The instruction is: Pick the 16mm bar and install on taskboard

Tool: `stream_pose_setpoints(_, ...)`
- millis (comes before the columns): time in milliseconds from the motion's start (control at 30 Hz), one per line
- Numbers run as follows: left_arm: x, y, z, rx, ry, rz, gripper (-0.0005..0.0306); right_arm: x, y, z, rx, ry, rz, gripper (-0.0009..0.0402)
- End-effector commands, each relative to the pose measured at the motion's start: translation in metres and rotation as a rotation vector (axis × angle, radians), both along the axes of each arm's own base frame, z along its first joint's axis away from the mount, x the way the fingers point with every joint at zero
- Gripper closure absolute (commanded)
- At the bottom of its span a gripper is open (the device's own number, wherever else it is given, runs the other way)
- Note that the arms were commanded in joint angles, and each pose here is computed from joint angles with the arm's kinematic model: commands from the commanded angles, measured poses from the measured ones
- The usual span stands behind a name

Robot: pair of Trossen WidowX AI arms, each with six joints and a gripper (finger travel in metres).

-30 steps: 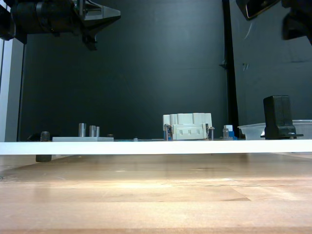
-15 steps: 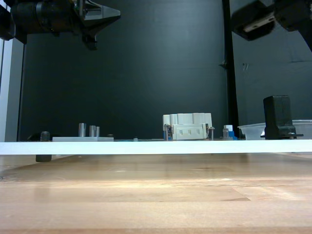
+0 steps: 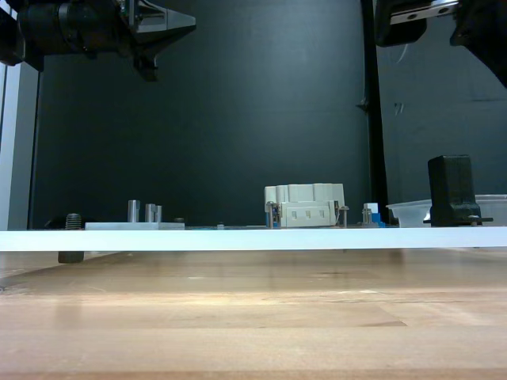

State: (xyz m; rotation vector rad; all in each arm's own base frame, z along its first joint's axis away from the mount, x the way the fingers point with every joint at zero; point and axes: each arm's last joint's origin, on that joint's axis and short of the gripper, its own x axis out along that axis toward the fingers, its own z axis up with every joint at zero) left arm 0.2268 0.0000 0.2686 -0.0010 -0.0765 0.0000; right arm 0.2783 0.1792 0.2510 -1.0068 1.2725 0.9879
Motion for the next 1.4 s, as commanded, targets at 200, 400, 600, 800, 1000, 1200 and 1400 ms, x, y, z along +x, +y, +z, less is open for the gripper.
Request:
stream_pose_setpoints(200,0.000,0.000,0.000,0.000,0.000,0.000,0.0300,-0.007,0.012,-0.006,0.004,-0.017,0.125,0.0393)
stream_pose_setpoints(400,0.000,0.000,0.000,0.000,0.000,0.000,0.0300,-0.012,0.019,-0.015,-0.004,-0.020,0.229,0.0393)
stream_pose_setpoints(600,0.000,0.000,0.000,0.000,0.000,0.000,0.0300,-0.008,0.020,-0.022,-0.071,-0.025,0.263,0.0393)
stream_pose_setpoints(800,0.000,0.000,0.000,0.000,0.000,0.000,0.0300,-0.007,0.020,-0.023,-0.067,-0.031,0.275,0.0393)
stream_pose_setpoints(1000,0.000,0.000,0.000,0.000,0.000,0.000,0.0300,-0.009,0.018,-0.029,-0.075,-0.011,0.276,0.0393)
stream_pose_setpoints(1200,0.000,0.000,0.000,0.000,0.000,0.000,0.0300,-0.009,0.018,-0.033,-0.064,-0.008,0.290,0.0393)
stream_pose_setpoints(1400,0.000,0.000,0.000,0.000,0.000,0.000,0.0300,-0.008,0.016,-0.034,-0.064,-0.010,0.289,0.0393)
